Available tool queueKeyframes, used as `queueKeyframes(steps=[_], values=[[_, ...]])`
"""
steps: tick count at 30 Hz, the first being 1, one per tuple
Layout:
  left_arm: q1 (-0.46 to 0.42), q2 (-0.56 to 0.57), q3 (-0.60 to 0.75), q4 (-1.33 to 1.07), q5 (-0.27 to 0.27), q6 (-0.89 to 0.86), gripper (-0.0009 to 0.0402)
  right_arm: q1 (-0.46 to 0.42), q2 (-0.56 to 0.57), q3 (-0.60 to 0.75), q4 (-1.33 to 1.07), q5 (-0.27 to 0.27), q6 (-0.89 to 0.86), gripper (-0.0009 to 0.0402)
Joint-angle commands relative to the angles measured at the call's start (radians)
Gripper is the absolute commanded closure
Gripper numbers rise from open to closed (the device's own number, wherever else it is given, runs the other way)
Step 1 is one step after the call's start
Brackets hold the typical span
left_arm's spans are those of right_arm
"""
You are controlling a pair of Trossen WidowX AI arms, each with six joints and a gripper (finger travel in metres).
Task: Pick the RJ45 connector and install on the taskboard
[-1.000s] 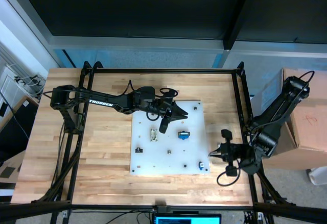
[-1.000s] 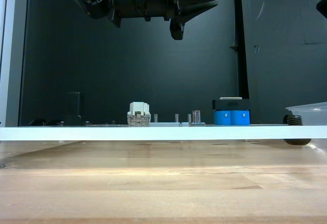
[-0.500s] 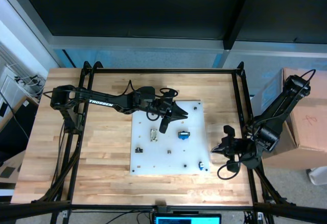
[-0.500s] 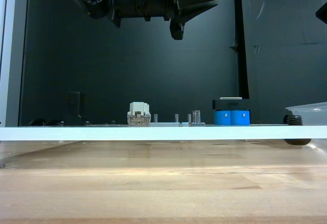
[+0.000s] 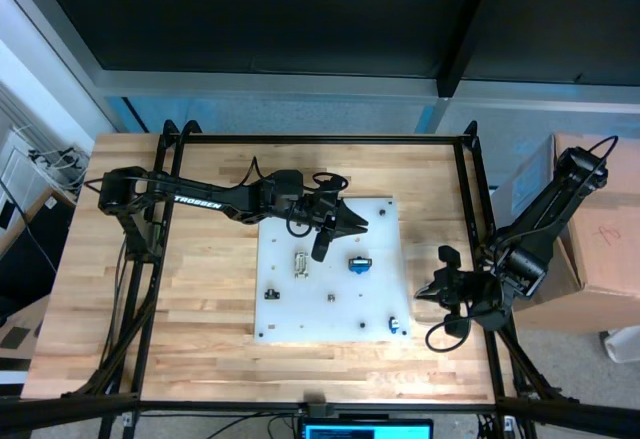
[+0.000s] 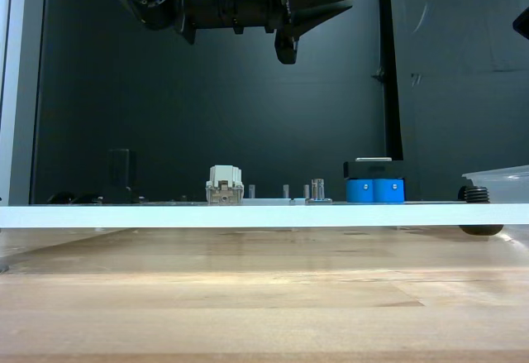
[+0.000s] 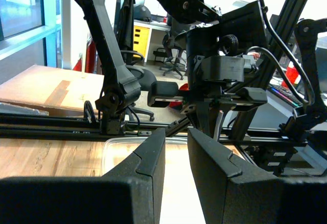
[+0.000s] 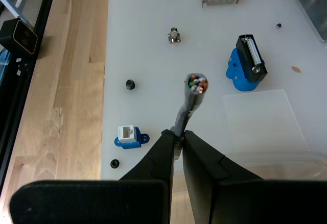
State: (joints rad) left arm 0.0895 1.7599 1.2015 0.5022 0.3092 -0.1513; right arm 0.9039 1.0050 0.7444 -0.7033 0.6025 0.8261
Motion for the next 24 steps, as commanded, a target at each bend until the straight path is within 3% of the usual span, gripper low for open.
queueKeyframes(steps=[1, 4, 7, 14, 18, 21, 24], values=[[0.000, 0.000, 0.000, 0.000, 0.026, 0.000, 0.0336, 0.000, 0.000, 0.000, -0.004, -0.003, 0.005, 0.0393], [0.000, -0.006, 0.000, -0.005, 0.050, -0.003, 0.0348, -0.001, -0.003, 0.000, -0.082, -0.008, 0.081, 0.0393], [0.000, -0.031, 0.000, -0.028, 0.047, -0.001, 0.0390, -0.001, -0.009, 0.000, -0.226, -0.064, 0.199, 0.0393], [-0.001, -0.132, -0.044, -0.089, -0.039, 0.037, 0.0395, -0.003, -0.043, -0.002, -0.339, -0.175, 0.321, 0.0393], [-0.003, -0.197, -0.125, -0.101, -0.075, 0.038, 0.0394, -0.028, -0.043, -0.007, -0.406, -0.264, 0.387, 0.0389], [-0.009, -0.251, -0.197, -0.098, -0.110, 0.039, 0.0394, -0.063, -0.043, -0.013, -0.413, -0.311, 0.397, 0.0359], [-0.013, -0.309, -0.274, -0.070, -0.140, 0.038, 0.0394, -0.098, -0.043, -0.015, -0.413, -0.325, 0.387, 0.0302]])
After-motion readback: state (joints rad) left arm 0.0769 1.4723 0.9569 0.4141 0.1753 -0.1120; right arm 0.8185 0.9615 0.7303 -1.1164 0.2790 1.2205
